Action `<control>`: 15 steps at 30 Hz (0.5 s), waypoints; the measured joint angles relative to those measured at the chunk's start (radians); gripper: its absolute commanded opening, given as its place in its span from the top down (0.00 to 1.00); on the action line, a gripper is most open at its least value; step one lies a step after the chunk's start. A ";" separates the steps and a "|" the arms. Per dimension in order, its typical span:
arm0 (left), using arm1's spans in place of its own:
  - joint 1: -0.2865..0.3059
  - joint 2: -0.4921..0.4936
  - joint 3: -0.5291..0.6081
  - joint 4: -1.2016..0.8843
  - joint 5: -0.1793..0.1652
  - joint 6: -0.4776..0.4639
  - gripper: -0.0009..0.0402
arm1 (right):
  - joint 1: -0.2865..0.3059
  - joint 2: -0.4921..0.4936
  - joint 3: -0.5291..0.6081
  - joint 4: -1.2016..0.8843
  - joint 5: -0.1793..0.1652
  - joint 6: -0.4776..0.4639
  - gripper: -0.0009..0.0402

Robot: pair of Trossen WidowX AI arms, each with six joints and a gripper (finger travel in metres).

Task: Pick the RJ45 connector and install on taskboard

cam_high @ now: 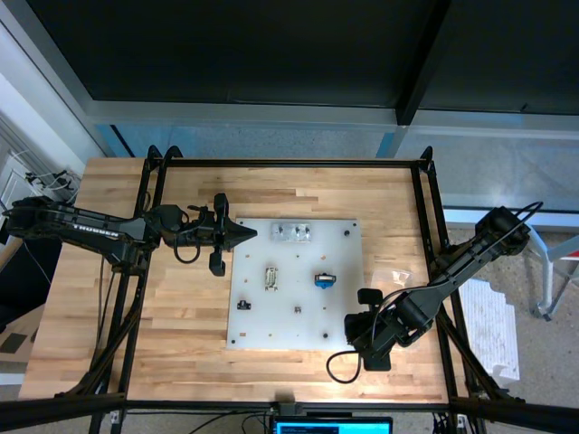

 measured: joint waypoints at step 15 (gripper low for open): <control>0.000 0.000 0.000 0.000 0.000 0.000 0.98 | -0.002 0.000 -0.003 0.010 0.003 -0.006 0.98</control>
